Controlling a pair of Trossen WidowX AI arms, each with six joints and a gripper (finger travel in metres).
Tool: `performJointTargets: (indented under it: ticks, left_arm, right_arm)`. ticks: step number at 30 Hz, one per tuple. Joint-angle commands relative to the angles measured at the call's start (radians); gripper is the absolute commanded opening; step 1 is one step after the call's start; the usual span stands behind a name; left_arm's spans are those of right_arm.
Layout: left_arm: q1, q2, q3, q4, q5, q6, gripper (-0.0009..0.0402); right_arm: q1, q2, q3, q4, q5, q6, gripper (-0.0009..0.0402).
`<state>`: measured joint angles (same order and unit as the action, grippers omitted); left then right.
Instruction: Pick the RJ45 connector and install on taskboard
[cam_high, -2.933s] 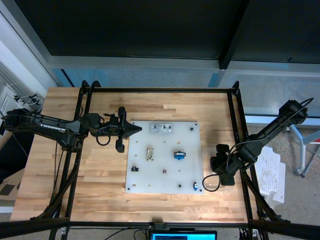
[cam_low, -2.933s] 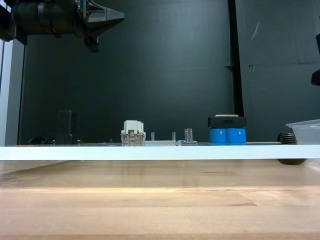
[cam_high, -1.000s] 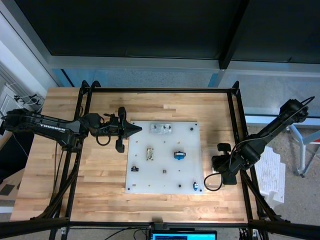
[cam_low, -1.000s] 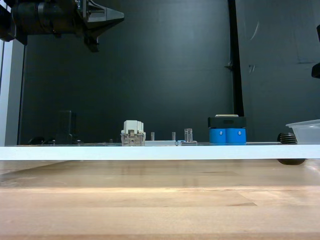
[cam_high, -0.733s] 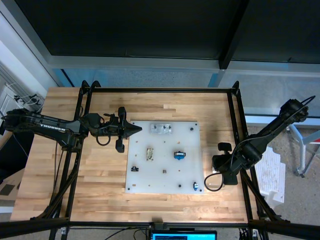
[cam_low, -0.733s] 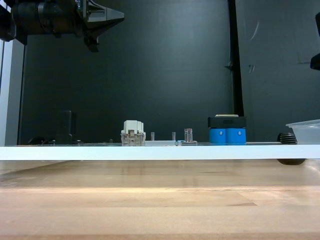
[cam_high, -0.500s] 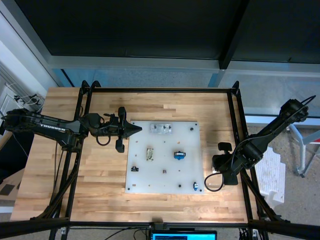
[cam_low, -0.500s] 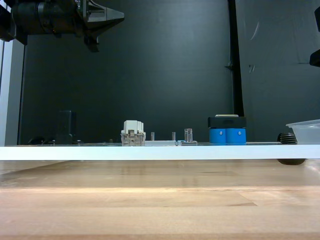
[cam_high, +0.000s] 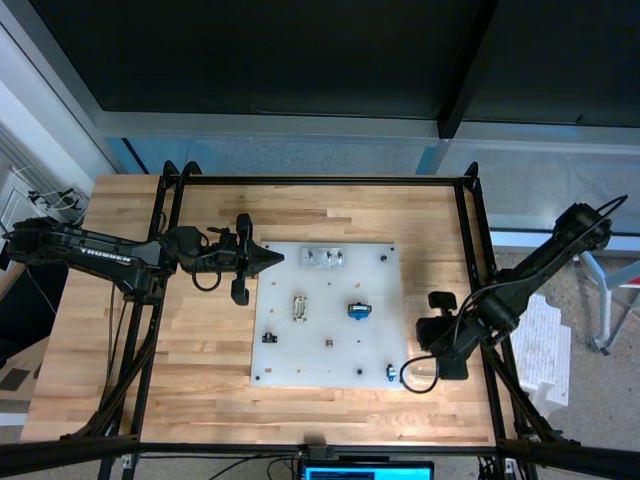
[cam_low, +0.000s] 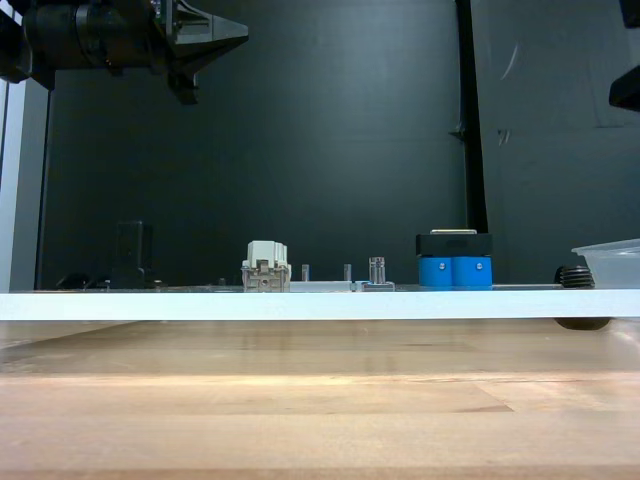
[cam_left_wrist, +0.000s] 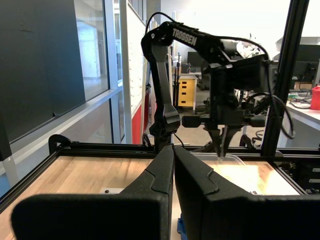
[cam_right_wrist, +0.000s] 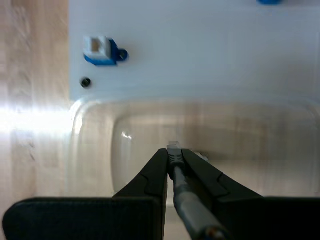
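The taskboard (cam_high: 325, 345) is a white square plate at the table's middle, with small silver, blue and black fixtures. My right gripper (cam_right_wrist: 172, 152) hangs over a clear plastic tray (cam_right_wrist: 95, 150) just off the board's right edge. It is shut on a grey cable whose tip carries the tiny pale RJ45 connector (cam_right_wrist: 173, 146). In the high view the right gripper (cam_high: 438, 342) points down beside the board's near right corner. My left gripper (cam_high: 265, 258) is shut and empty, hovering high at the board's far left corner.
A blue fitting (cam_right_wrist: 102, 51) sits on the board near the tray. A pale block connector (cam_low: 266, 268) and a blue-and-black fixture (cam_low: 454, 260) stand on the board. Black frame rails (cam_high: 470, 230) run along the table's edges.
My right gripper has risen and shifted slightly left toward the board, still holding the connector's cable. The left arm has not moved.
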<state>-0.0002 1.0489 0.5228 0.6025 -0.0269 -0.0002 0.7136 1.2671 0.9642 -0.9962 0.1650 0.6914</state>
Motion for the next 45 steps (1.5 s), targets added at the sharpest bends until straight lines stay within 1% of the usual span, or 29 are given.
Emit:
performJointTargets:
  ticks: [1,10,15,20,31,34,45]
  left_arm:
    - [0.0,0.0,0.0,0.0,0.0,0.0,0.0]
    - [0.0,0.0,0.0,0.0,0.0,0.0,0.0]
    - [0.0,0.0,0.0,0.0,0.0,0.0,0.0]
    - [0.0,0.0,0.0,0.0,0.0,0.0,0.0]
    - [0.0,0.0,0.0,0.0,0.0,0.0,0.0]
    - [0.0,0.0,0.0,0.0,0.0,0.0,0.0]
    - [0.0,0.0,0.0,0.0,0.0,0.0,0.0]
  right_arm:
    - [0.003,0.053,0.046,0.0,0.0,0.012,0.0002]
    - [0.023,0.187,0.147,0.024,0.0,0.037,0.0002]
    - [0.025,0.23,0.179,0.045,0.0,0.059,0.0002]
    - [0.026,0.274,0.213,0.054,0.001,0.06,0.0002]
    - [0.022,0.327,0.224,0.106,0.0,0.058,0.0002]
    - [0.016,0.344,0.242,0.105,0.0,0.035,0.0002]
    - [-0.011,0.346,0.248,0.103,0.0,0.005,0.0002]
